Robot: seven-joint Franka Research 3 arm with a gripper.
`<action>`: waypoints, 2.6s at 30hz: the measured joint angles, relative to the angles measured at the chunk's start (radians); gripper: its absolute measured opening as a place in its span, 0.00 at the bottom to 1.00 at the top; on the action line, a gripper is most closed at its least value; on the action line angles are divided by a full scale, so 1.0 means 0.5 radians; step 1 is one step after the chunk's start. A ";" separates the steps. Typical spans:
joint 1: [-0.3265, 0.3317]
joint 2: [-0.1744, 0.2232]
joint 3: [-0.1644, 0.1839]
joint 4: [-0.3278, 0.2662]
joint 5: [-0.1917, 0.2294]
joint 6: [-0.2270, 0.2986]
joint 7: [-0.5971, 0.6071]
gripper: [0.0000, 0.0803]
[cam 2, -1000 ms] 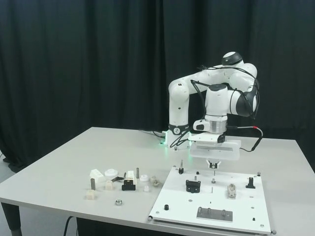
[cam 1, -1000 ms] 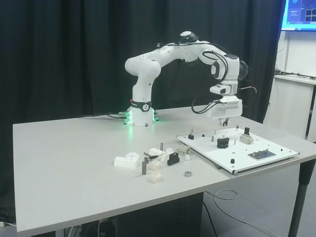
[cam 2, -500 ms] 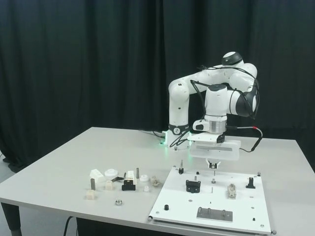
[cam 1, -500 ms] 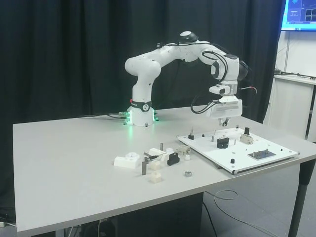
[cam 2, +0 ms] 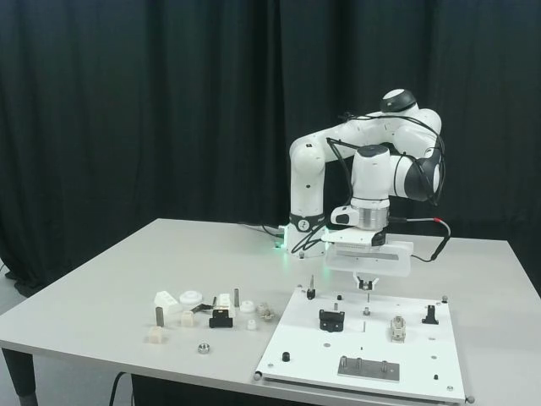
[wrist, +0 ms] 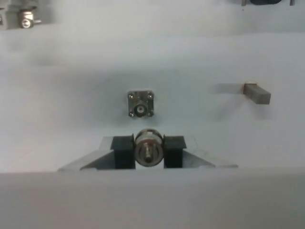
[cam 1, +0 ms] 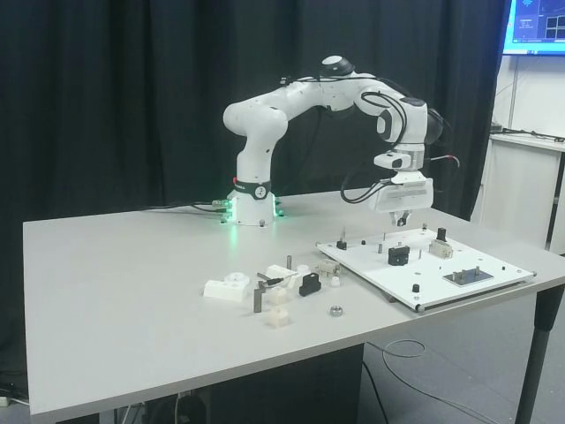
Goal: Place BNC.
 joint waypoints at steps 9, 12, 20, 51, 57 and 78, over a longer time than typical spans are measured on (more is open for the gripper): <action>-0.004 0.001 0.000 -0.021 -0.005 0.008 0.064 0.15; -0.010 0.003 0.000 -0.041 -0.021 0.023 0.085 0.15; -0.042 0.003 -0.016 -0.114 -0.124 0.068 0.100 0.15; -0.431 0.002 -0.080 -0.460 -0.239 0.204 -0.637 0.15; -0.510 0.002 -0.065 -0.517 -0.102 0.203 -0.770 0.15; -0.750 0.058 0.144 -0.597 0.288 0.178 -1.109 0.15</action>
